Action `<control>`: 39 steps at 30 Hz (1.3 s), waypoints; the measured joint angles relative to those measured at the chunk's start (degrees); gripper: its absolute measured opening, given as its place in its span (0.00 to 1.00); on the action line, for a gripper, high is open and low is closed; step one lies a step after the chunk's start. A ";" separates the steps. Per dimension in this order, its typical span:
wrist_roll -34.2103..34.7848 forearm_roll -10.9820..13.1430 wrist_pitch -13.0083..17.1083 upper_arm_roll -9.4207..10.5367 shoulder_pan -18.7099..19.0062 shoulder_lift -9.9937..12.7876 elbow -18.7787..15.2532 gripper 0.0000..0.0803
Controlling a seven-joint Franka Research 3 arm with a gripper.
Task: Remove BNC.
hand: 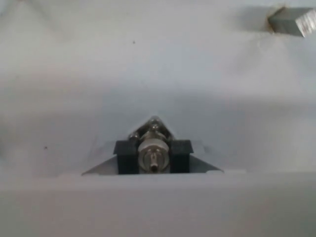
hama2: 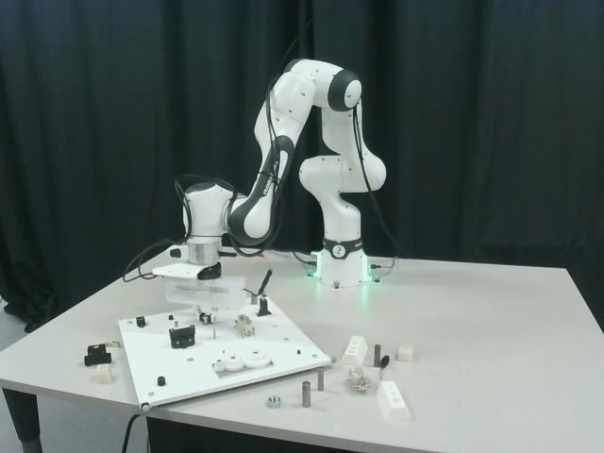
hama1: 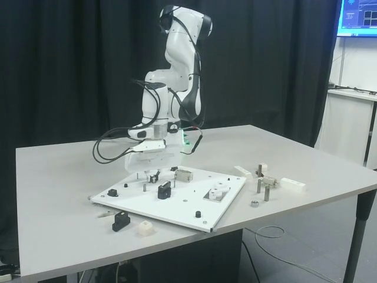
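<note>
Ribbed metal BNC (hand: 154,152) barrel — black claw (hand: 153,156) pads clamped

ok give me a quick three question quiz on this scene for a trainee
1. True or false: the gripper has the BNC connector between its black fingers.
2. Multiple choice: the small black block at the near table edge sits
A. on the white board
B. off the board, on the grey table
C. on the arm's base
3. Fill in: beside that block lies a small ____ cube.

Key: 1 true; 2 B; 3 white.
</note>
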 joint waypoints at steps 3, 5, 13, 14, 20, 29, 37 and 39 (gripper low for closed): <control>-2.53 0.00 0.16 0.00 0.00 -0.03 -0.07 0.16; -4.06 0.00 0.22 0.00 0.00 -0.05 -0.10 0.16; -13.16 0.02 0.49 0.00 0.00 -0.08 -0.19 0.16; -14.30 0.03 0.51 0.00 -0.01 -0.08 -0.19 0.16; -23.99 0.06 0.65 -0.02 -0.04 -0.08 -0.19 0.16; -37.01 0.30 0.82 -0.05 -0.08 -0.07 -0.16 0.16; -47.34 0.78 0.90 -0.05 -0.14 0.03 -0.06 0.16; -48.71 0.91 0.90 -0.05 -0.16 0.04 -0.04 0.16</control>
